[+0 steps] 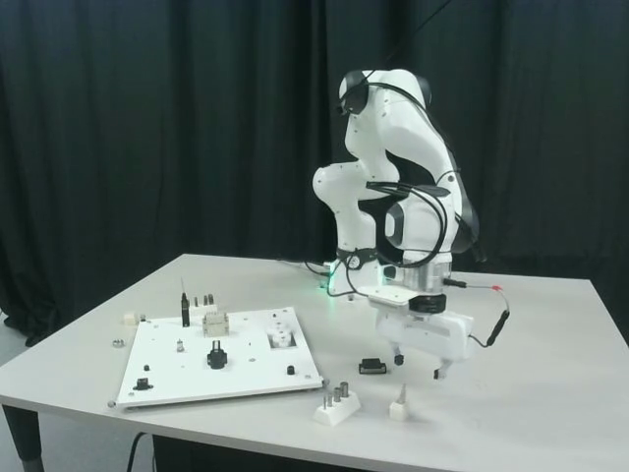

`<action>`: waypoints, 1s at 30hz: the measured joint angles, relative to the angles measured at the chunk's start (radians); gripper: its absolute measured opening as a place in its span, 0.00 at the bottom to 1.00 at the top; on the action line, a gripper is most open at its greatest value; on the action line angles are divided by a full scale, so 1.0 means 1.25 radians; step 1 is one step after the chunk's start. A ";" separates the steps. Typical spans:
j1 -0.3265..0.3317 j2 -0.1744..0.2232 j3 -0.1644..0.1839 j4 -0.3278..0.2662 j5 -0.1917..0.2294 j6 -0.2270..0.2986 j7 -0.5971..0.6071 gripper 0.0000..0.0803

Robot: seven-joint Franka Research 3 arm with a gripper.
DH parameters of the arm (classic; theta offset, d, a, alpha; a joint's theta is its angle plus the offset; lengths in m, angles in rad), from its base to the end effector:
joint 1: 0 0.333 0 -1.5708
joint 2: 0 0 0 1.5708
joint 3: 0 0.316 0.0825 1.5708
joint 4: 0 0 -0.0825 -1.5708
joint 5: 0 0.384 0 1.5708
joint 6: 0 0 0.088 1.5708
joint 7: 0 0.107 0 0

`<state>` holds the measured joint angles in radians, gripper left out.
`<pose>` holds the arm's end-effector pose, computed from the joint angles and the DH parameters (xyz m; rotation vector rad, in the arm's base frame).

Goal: Pick Ethernet.

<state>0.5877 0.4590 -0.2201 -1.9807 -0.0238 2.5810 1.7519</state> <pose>0.5836 0.2317 0.2526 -2.3966 1.8902 -0.2589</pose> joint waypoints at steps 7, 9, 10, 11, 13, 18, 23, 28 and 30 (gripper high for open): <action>-0.020 0.024 0.004 0.047 -0.038 -0.046 -0.015 1.00; -0.027 0.032 0.008 0.060 -0.041 -0.056 -0.028 1.00; -0.030 0.036 0.010 0.066 -0.042 -0.062 -0.035 1.00; -0.034 0.041 0.013 0.072 -0.042 -0.065 -0.043 1.00; -0.041 0.049 0.017 0.083 -0.043 -0.073 -0.056 1.00; -0.054 0.072 0.025 0.108 -0.045 -0.093 -0.075 1.00; -0.064 0.091 0.033 0.124 -0.046 -0.101 -0.083 1.00; -0.070 0.103 0.037 0.135 -0.052 -0.107 -0.084 1.00; -0.071 0.106 0.038 0.139 -0.054 -0.110 -0.088 1.00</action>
<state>0.4985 0.5916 -0.1728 -1.8065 -0.0911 2.4440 1.6416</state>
